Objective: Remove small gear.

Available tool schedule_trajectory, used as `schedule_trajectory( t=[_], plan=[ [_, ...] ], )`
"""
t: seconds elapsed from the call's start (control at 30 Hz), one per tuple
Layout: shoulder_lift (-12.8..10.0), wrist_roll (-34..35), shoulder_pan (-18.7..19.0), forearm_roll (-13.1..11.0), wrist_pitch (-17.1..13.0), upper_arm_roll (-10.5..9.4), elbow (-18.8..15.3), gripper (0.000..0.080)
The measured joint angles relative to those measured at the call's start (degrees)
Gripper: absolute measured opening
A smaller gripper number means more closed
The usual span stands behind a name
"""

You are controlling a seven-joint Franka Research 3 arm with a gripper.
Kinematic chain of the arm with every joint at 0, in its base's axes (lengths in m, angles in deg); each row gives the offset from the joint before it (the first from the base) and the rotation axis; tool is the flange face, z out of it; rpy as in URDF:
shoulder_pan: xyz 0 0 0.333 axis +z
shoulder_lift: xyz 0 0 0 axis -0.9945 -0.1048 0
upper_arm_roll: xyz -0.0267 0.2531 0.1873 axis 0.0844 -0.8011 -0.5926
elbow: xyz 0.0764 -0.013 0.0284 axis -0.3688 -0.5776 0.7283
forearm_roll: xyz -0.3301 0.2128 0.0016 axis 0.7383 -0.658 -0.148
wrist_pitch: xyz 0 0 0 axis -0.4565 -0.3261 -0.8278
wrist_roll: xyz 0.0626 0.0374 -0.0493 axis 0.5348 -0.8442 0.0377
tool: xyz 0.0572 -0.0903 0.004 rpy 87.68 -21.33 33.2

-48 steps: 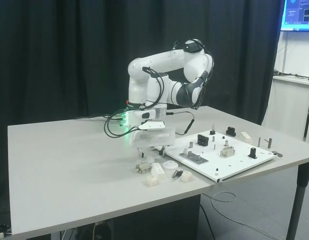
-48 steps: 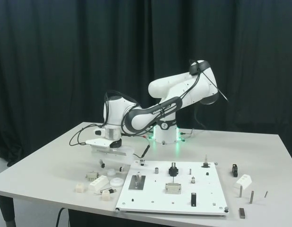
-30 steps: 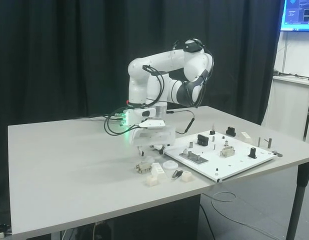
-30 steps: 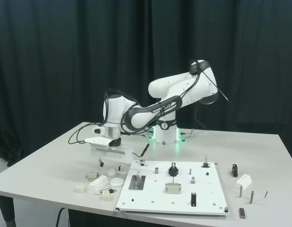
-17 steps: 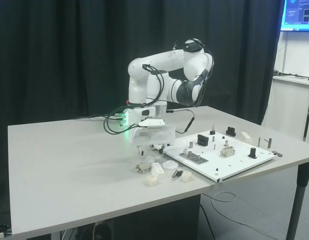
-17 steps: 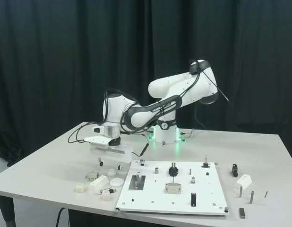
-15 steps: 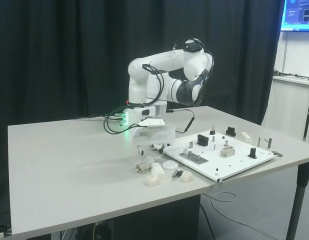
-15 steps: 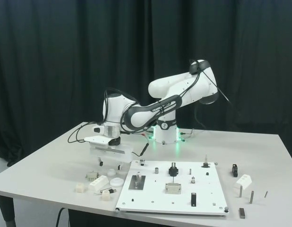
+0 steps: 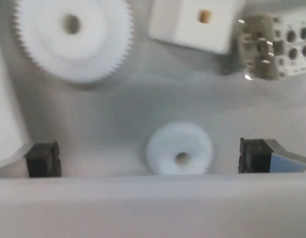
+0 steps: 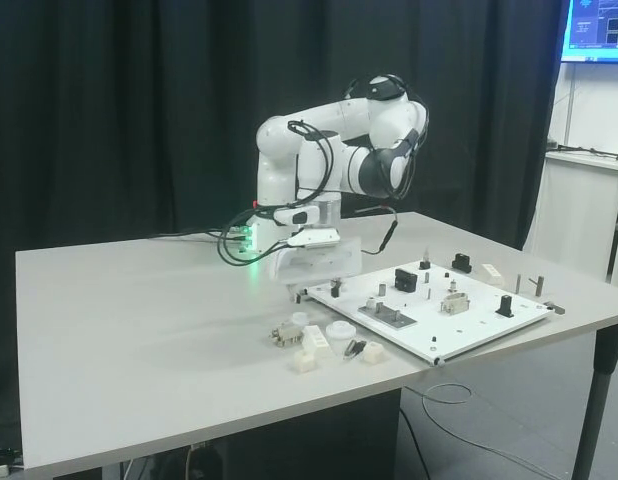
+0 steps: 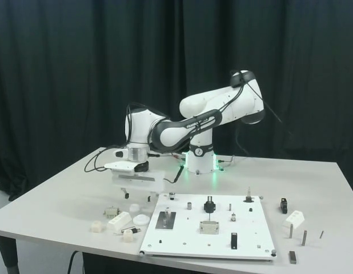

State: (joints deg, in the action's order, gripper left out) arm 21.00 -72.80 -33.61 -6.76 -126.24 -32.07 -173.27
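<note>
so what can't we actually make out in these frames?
- Wrist view: the large gear and the multi-hole connector are cut off by the picture's edges; a pale bar of the wrist hides everything below the small gear.
- Both room views: the small gear is too small to pick out with certainty among the white parts under the open pincer.

tool [image 11: 137, 197]: now higher above the bench [image 11: 62, 200] than before, fingers spread and empty. small gear [image 9: 178, 148]: left lying on the bench beneath it.
</note>
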Motion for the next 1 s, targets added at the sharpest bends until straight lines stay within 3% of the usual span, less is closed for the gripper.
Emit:
schedule_trajectory(
  t=[0.43,1.0],
  plan=[
    [-0.52,5.01,4.23,0.40,4.82,1.93,1.29,0.0800],
    [-0.53,13.55,9.96,2.89,4.06,1.48,2.80,0.0800]
  ],
)
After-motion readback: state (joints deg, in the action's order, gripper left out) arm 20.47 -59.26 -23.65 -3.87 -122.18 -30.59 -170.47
